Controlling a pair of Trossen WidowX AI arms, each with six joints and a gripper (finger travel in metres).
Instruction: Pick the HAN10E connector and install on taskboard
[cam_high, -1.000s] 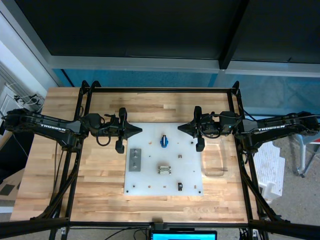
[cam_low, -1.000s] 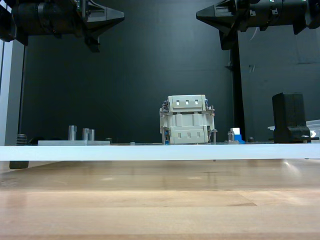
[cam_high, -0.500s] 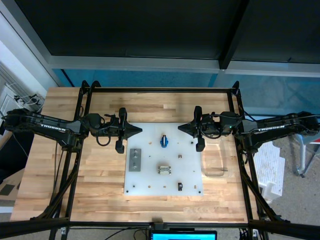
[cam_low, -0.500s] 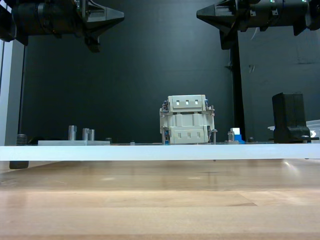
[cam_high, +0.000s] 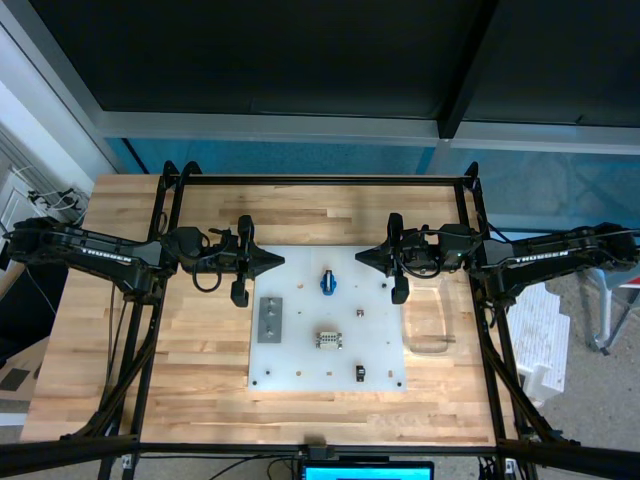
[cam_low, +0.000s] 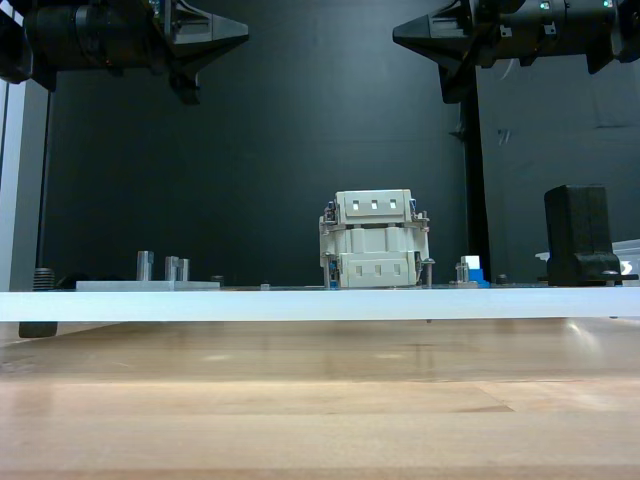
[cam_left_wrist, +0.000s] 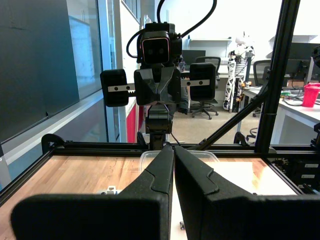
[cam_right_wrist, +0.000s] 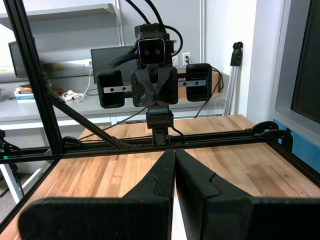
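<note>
Two stacked pale grey-beige tiers make up the HAN10E connector (cam_low: 375, 240). It stands upright on the near half of the taskboard (cam_high: 300, 365), about midway across, with the small black part (cam_high: 360, 373) a little nearer on the right arm's side and the grey metal block (cam_high: 270, 320) on the left arm's side. From its moulded body and metal ends it is probably light, rigid and hard, and somewhat slick on the plastic faces. The sensible hold looks to be across the two long flat sides of the upper tier, clear of the screws at the ends. Small rectangular windows line each tier. Farther back, over the board's far edge, the left gripper (cam_high: 275, 259) and the right gripper (cam_high: 362, 256) hang high, well apart from the connector. Their tips point at each other, and each has its fingers pressed together on nothing.
</note>
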